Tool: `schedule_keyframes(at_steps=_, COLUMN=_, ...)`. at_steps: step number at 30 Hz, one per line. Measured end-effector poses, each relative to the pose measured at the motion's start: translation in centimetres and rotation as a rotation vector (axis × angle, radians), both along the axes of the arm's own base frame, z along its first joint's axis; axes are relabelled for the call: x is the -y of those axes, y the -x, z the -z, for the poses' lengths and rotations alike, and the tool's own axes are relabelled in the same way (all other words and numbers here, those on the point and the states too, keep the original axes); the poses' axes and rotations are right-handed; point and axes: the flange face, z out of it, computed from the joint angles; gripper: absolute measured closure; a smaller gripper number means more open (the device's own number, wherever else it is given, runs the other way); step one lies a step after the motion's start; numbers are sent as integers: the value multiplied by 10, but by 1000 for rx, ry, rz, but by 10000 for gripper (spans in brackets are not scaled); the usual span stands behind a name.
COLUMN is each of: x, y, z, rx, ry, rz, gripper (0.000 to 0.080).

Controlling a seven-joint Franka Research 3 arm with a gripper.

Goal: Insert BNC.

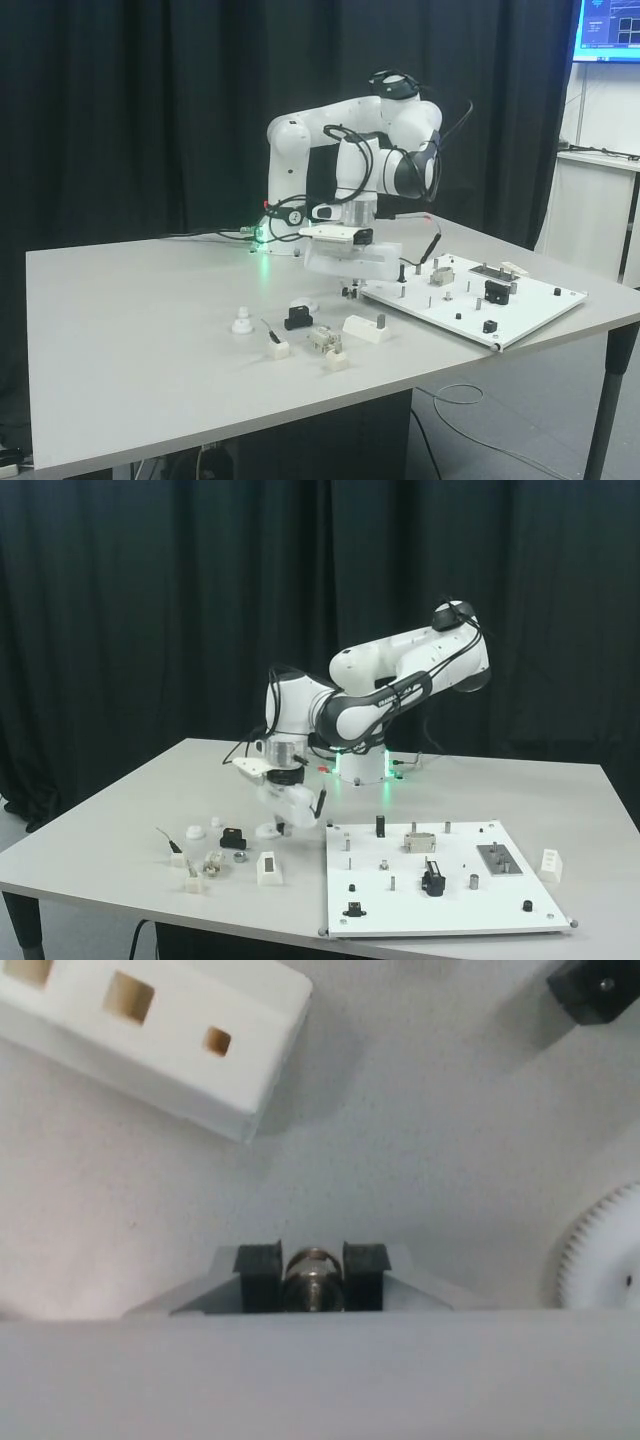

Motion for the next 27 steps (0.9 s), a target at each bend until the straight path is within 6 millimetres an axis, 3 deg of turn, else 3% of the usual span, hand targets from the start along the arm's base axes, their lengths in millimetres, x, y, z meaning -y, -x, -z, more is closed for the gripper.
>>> schedule_keyframes(at_steps=27, x=-1, y=2, z=-9, rx=7, ry=10, rz=-3, gripper=679)
